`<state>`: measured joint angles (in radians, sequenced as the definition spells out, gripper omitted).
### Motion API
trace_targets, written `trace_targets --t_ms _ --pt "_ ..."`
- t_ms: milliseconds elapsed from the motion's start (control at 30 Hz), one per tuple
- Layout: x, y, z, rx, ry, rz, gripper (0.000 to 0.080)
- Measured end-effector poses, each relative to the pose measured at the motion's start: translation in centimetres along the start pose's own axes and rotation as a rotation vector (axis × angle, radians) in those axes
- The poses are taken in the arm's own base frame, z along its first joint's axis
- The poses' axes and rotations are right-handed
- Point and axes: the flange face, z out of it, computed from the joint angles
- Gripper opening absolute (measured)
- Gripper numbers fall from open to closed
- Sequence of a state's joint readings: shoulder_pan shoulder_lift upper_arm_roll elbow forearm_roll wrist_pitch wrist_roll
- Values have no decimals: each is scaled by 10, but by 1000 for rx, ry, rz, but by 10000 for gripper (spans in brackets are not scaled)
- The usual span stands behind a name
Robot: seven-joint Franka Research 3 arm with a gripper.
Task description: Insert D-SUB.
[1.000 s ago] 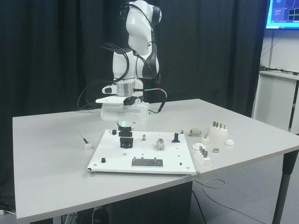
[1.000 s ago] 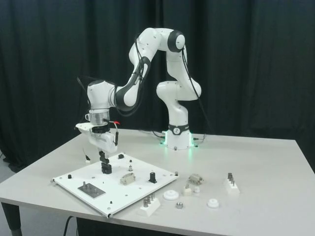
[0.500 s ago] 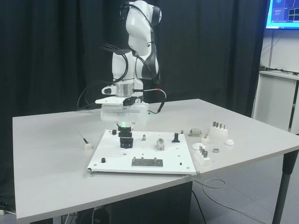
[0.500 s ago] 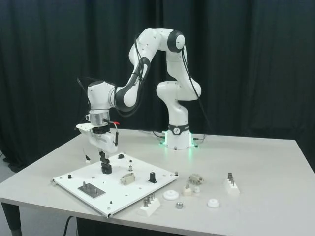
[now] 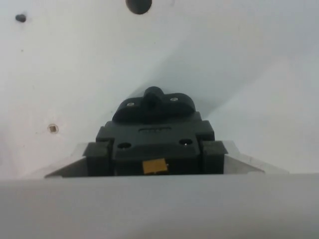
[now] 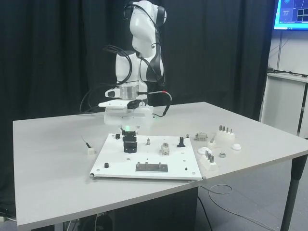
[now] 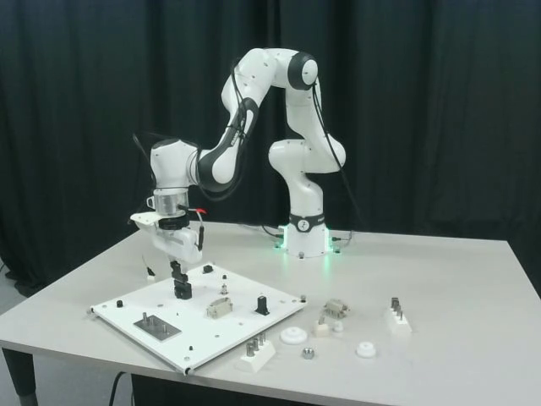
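My tool (image 6: 129, 140) points straight down over the white board (image 6: 149, 168) that lies on the grey counter (image 6: 48, 159), and its fingers (image 5: 97, 157) are pinched on the black D-SUB connector (image 5: 155, 144). In the wrist view one dark finger pad sits against each side of the connector body, touching it. The connector's rounded cap with its two small screws juts out past the pads toward the board. A small square tab shows on the connector's face between the pads.

From the first room view, the connector (image 6: 130, 146) is directly under my tool and right at the board's surface; I cannot tell whether it is seated in a socket or only resting against the board. The second room view shows the same: the tool (image 7: 179, 280) is vertical, with the connector (image 7: 181, 291) at its tip, low on the board (image 7: 169, 338).

Just beside my tool stands a small black peg (image 6: 117, 136) on the board. A metal socket block (image 6: 164, 148) and a black bracket (image 6: 181, 141) stand farther across the board, apart from the tool. A grey plate with upright pins (image 6: 151, 167) lies near the board's front edge. Off the board, well apart from my tool, white holders with metal pins (image 6: 224, 134) stand on the counter.
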<state>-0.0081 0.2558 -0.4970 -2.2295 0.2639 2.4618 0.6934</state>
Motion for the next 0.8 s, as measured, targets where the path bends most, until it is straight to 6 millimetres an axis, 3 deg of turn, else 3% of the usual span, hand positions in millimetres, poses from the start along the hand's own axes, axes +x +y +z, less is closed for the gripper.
trace_targets --t_ms 800 --pt "-6 0 0 15 10 44 381"
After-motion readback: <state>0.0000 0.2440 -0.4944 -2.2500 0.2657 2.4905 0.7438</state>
